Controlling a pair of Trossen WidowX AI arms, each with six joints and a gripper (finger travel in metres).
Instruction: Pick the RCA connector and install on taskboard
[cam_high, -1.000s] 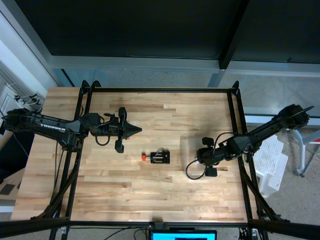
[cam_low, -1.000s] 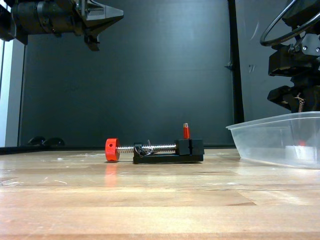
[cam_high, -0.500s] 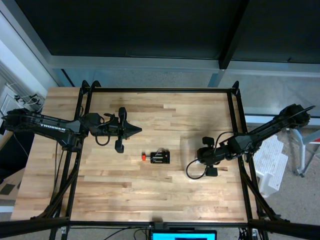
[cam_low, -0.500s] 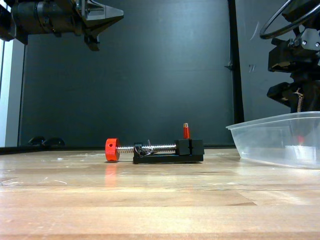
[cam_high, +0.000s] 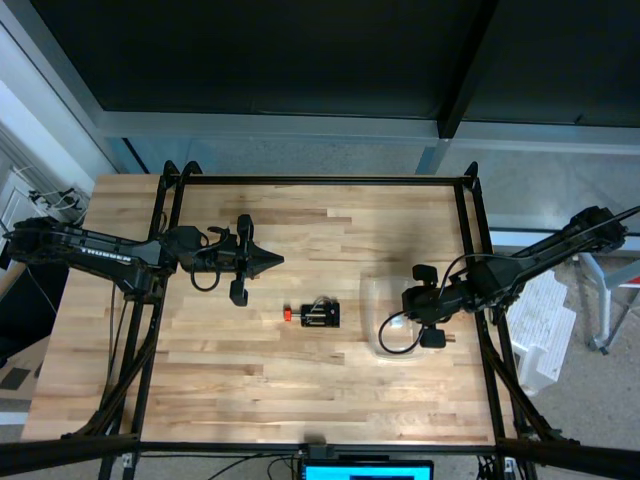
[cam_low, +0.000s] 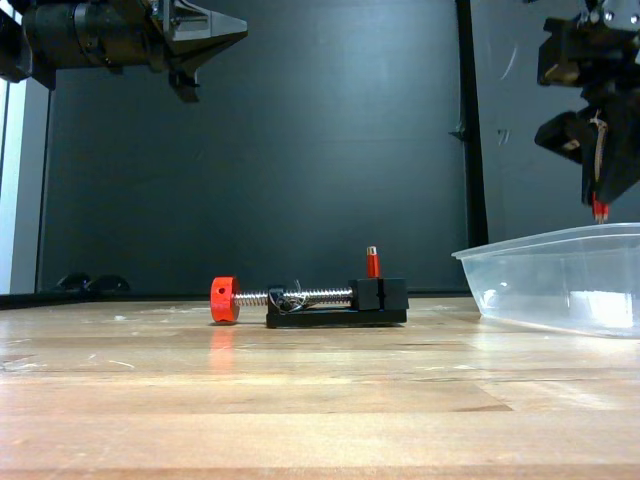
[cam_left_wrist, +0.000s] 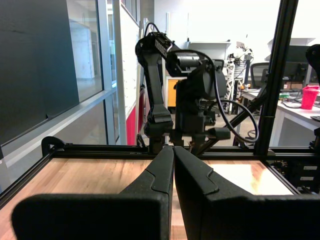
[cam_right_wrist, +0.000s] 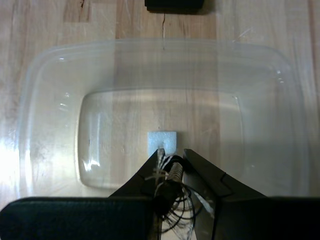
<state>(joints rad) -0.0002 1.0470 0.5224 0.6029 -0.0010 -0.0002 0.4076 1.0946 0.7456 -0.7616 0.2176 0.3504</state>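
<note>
The taskboard (cam_high: 321, 314) is a small black block with a red-orange knob (cam_low: 224, 299) on a screw, lying mid-table; its edge shows in the right wrist view (cam_right_wrist: 174, 4). My right gripper (cam_low: 603, 185) hangs above the clear plastic tray (cam_low: 550, 275), shut on the RCA connector (cam_right_wrist: 172, 175), whose metal spring sits between the fingers. The connector's red tip (cam_low: 598, 208) points down, just over the tray rim. From above, the right gripper (cam_high: 408, 305) is over the tray (cam_high: 372, 300). My left gripper (cam_high: 275, 261) is held high at the left, shut and empty (cam_left_wrist: 173, 155).
A small white foam square (cam_right_wrist: 162, 141) lies on the tray floor under the connector. Black frame rails (cam_high: 320, 181) run around the table. The right arm's cable loop (cam_high: 390, 340) hangs over the tray's near side.
My right gripper has risen out of the tray with the RCA connector, whose red tip was below the rim before. The left arm and the taskboard have not moved.
</note>
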